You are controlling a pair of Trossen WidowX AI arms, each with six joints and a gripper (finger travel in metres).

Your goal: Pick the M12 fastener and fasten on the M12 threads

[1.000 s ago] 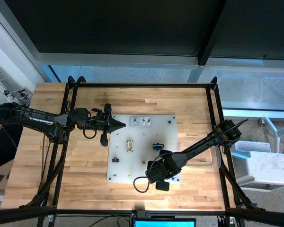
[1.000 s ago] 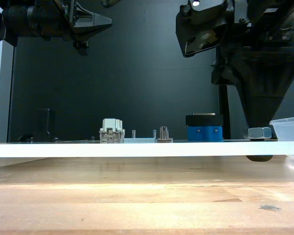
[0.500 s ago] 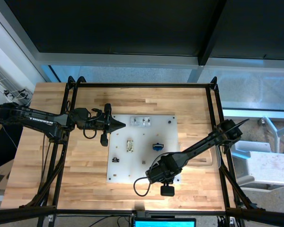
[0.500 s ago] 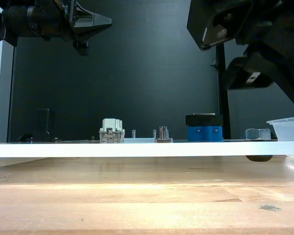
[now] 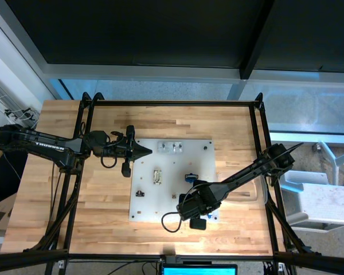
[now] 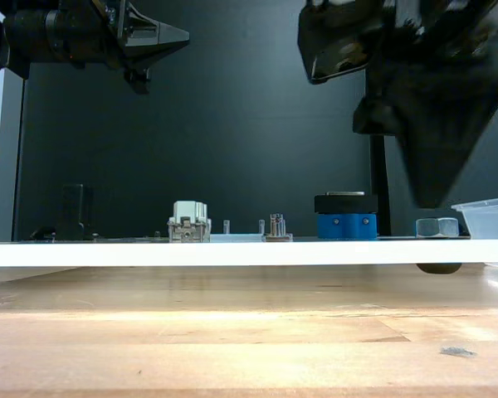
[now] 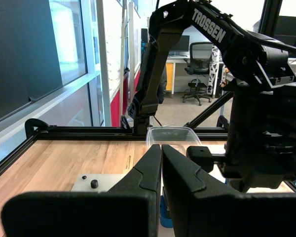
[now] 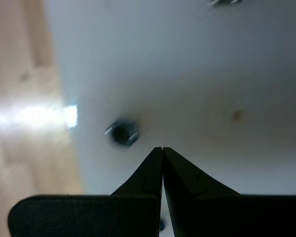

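R tool [image 8: 162, 149] pinched closed on nothing, hovering just above M12 nut [image 8: 122, 133]. Nut on white board [image 5: 149, 206] by near-right edge, looks on its stud, ribs hidden. Risk: if cross-threaded, more turns jam it; descending closed could knock it crooked. L tool [image 7: 161, 147] closed, parked high far-left.

The nut [image 6: 436, 226] is shiny silver metal, the board [image 5: 155, 206] smooth white, the table [image 5: 103, 200] pale grained wood.
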